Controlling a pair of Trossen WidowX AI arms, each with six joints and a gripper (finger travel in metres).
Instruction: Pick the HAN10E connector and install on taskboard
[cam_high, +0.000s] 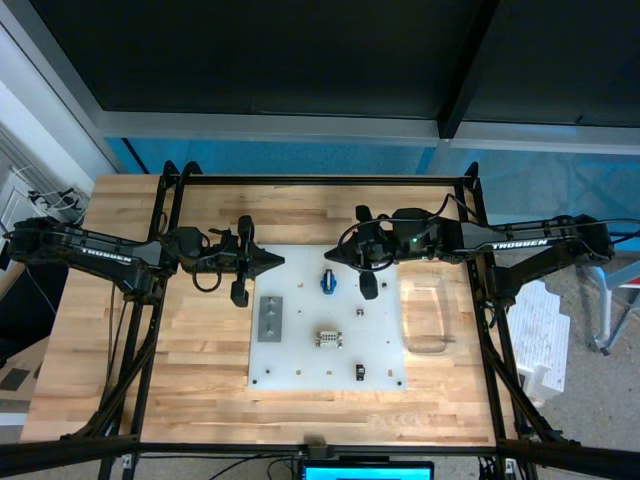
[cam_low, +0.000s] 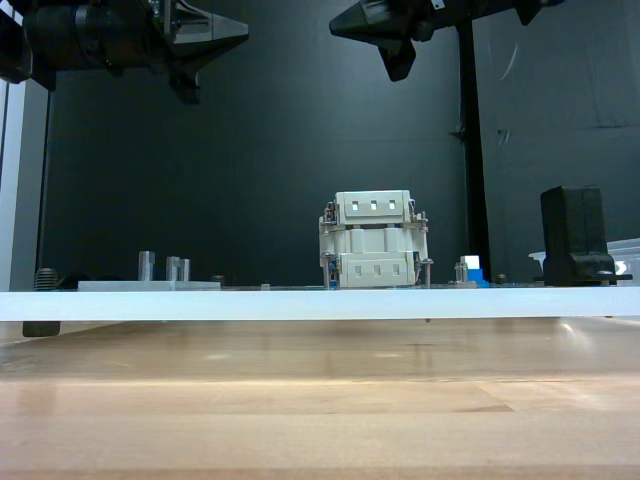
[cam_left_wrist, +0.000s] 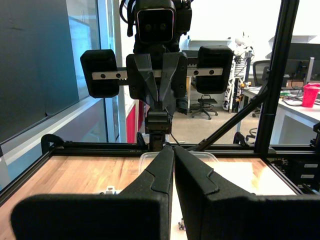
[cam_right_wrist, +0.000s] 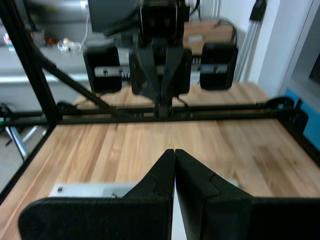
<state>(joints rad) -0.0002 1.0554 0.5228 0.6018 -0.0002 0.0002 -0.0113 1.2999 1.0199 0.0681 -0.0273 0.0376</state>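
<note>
looks finished: connector (cam_high: 328, 339) seated on board (cam_high: 300, 362), left gripper (cam_high: 275, 261) and right gripper (cam_high: 336, 255) raised above its far edge, fingers together, next only checking the seat.

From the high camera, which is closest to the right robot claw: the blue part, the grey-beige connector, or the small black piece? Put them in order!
The right gripper hangs shut over the taskboard at its far edge; the left gripper, shut, faces it.
1. Blue part: just beside it, far side.
2. HAN10E connector: middle of the board.
3. Black piece: near edge.
</note>
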